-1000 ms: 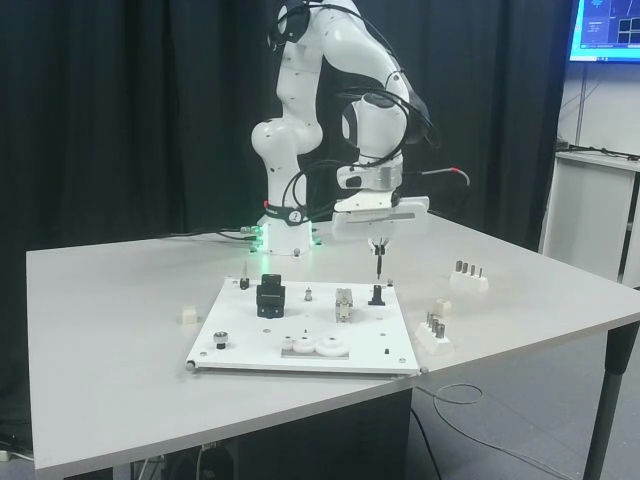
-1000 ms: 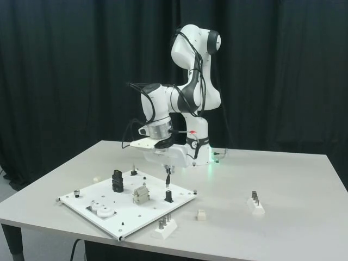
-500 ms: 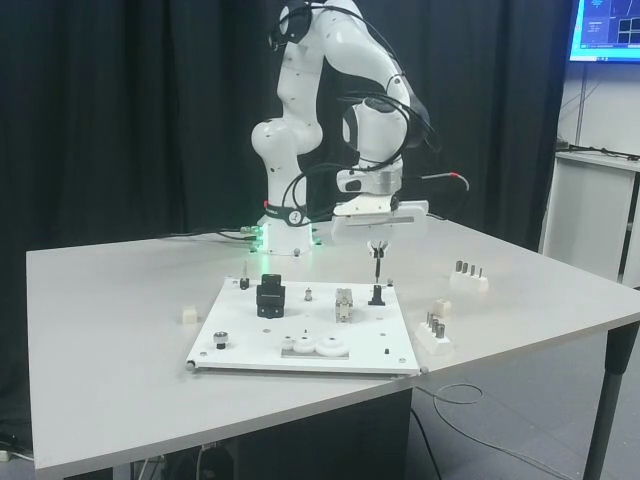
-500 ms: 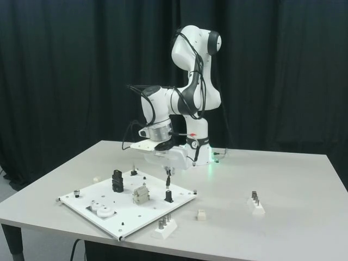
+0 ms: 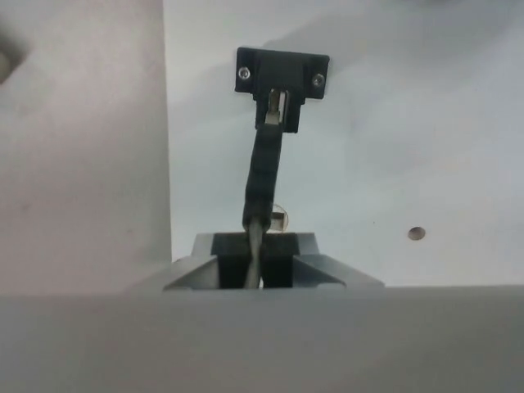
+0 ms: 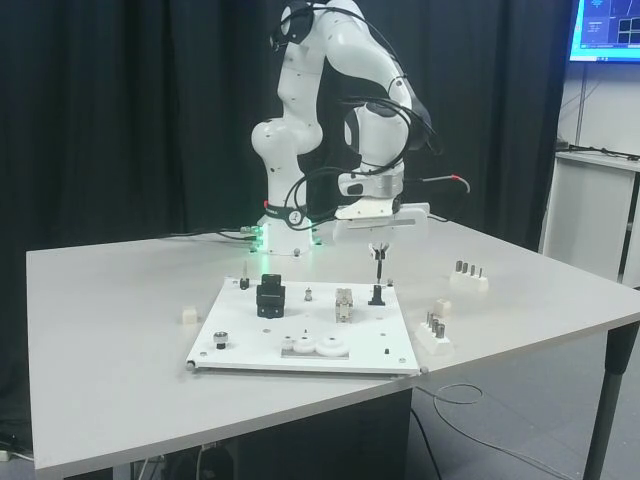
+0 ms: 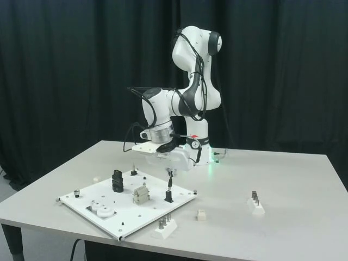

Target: Insert USB.

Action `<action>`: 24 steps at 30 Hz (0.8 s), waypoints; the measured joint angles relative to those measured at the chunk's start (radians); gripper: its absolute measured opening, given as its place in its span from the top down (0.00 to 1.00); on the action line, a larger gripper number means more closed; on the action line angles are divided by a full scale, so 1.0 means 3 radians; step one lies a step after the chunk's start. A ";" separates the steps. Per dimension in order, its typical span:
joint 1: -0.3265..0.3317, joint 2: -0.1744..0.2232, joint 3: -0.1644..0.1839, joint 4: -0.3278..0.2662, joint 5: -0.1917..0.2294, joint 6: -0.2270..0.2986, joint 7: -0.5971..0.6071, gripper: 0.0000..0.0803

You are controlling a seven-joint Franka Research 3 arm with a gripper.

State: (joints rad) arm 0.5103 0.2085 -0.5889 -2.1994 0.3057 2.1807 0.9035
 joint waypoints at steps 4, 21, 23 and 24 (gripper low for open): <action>0.0000 0.0009 0.0000 0.0001 0.0000 0.0000 0.0000 0.97; 0.0000 0.0035 0.0000 0.0017 0.0000 0.0011 0.0000 0.97; 0.0000 0.0037 0.0000 0.0018 0.0000 0.0017 0.0000 0.97; 0.0000 0.0038 0.0000 0.0018 0.0000 0.0021 0.0000 0.97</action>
